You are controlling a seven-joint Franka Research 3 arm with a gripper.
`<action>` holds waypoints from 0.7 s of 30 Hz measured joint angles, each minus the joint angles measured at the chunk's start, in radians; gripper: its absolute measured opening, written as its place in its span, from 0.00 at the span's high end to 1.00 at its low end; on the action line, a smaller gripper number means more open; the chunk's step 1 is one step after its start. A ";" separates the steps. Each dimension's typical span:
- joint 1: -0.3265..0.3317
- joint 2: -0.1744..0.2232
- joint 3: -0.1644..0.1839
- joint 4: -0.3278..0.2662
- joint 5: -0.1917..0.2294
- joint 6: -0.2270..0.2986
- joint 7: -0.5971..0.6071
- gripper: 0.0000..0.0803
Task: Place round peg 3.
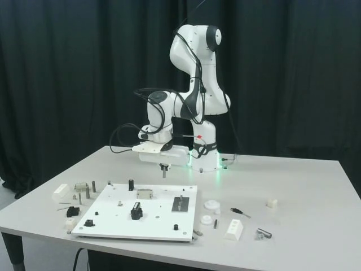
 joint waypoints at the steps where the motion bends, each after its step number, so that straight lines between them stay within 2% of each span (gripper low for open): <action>1: 0.000 0.000 0.000 0.001 0.000 0.000 0.001 0.86; 11: 0.012 -0.007 0.016 0.003 0.004 0.000 0.016 0.86; 21: 0.029 -0.013 0.080 0.003 0.056 -0.002 0.054 0.86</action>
